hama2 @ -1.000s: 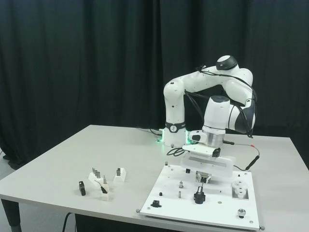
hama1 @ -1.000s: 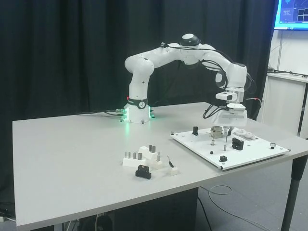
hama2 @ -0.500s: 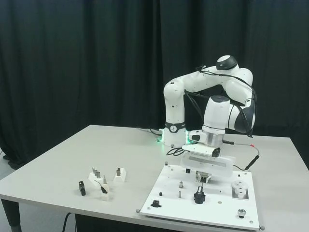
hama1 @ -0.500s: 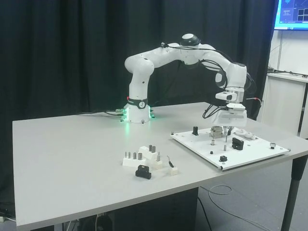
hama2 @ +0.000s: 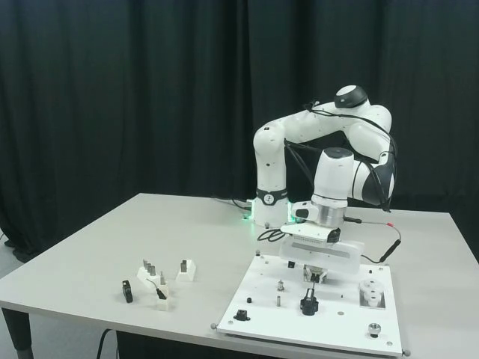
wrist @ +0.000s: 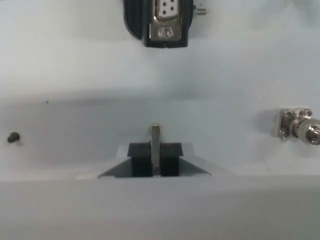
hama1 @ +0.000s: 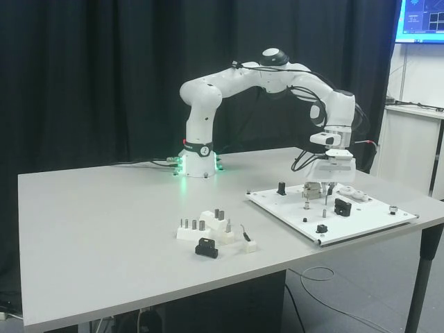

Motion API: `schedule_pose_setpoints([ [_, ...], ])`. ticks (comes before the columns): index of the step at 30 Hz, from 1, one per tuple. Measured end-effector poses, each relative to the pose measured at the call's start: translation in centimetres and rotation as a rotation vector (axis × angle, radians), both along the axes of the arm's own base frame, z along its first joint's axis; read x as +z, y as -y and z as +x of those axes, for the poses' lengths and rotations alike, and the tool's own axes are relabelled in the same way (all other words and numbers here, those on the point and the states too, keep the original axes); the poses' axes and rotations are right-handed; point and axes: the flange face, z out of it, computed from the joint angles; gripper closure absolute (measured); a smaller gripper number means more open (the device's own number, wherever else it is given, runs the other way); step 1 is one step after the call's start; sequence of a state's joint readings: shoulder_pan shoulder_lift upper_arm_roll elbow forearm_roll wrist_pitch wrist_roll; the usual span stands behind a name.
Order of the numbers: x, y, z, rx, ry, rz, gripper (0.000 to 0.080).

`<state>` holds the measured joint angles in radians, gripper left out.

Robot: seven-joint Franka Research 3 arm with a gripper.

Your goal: Insert square peg 1.

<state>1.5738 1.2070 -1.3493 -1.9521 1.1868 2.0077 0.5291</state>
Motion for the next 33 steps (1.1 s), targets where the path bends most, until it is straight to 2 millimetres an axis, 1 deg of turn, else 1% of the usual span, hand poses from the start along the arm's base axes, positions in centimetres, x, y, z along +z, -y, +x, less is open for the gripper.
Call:
schedule_pose_setpoints([
  [20,0.08,0.21,0.65,-0.004,0.004,0.007,0.0772],
  [33,0.11,0.26,0.71,-0.007,-0.001,0.010,0.0772],
])
